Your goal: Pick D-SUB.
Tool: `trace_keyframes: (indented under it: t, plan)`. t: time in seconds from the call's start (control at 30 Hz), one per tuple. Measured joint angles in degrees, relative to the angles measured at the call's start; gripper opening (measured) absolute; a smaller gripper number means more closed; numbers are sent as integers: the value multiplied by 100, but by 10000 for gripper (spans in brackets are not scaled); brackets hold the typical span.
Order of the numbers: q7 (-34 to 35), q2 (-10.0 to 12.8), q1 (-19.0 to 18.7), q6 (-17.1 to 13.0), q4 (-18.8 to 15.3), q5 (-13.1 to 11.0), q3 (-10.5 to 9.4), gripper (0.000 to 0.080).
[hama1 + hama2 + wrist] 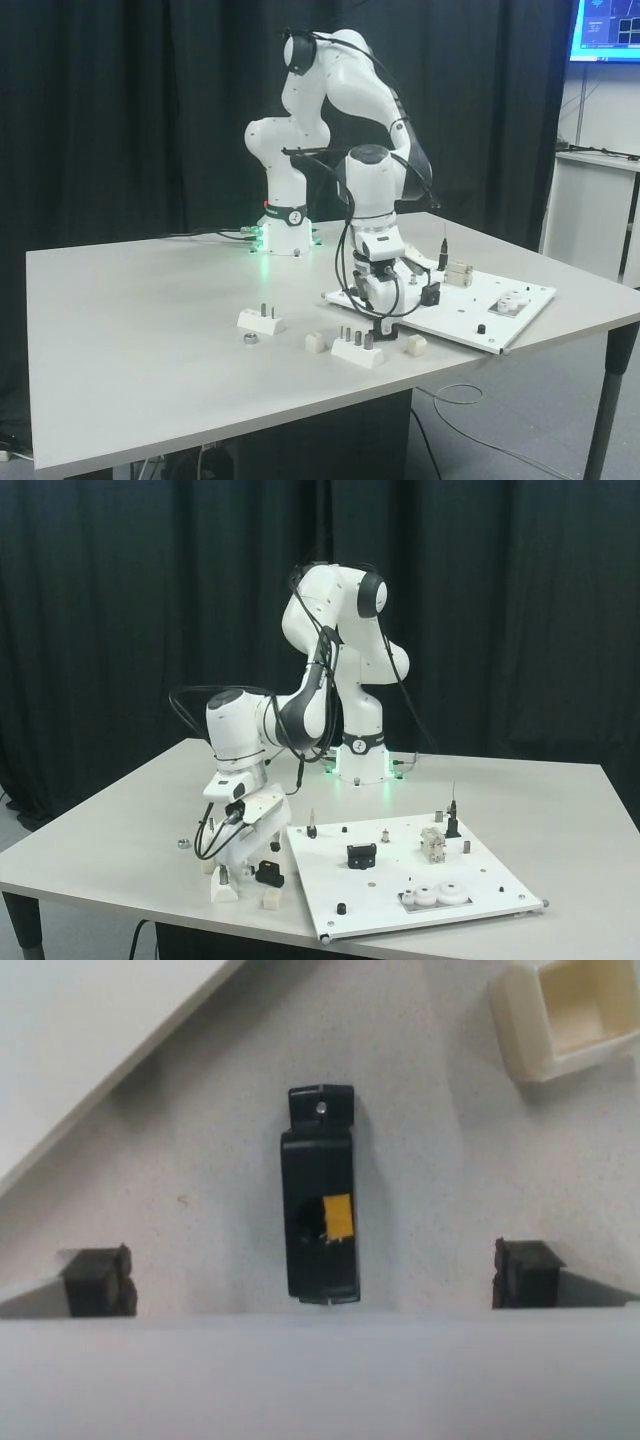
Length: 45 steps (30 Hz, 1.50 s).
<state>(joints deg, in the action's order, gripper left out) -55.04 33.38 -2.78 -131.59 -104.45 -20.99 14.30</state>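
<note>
Open tool (pixel 310 1275) fingers flank the black D-SUB (pixel 321 1200) on the table (pixel 430 1160).

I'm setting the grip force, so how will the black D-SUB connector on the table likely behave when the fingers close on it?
The D-SUB connector looks like a rigid moulded block, so it probably won't flex. It lies flat with straight long sides, so it is unlikely to roll or tip. Its smooth shell may slip a little. The gripper is open, fingers on either side.

One white robot arm (pixel 330 120) stands on one grey table (pixel 130 300). One white board (pixel 400 885) lies there, one black D-SUB (pixel 321 1200), and perhaps four small white blocks (pixel 260 320) beside it.
</note>
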Motion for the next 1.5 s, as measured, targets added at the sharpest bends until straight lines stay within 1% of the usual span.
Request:
trace_keyframes:
  t: [0.37,0.57,1.03,1.5]
  plan:
    - [180,-193,-13,76,15,0,14,800]
    - [250,-258,-71,109,15,7,83,800]
    - [527,-309,-234,151,15,11,253,800]
    - [939,-320,-343,178,49,11,263,800]
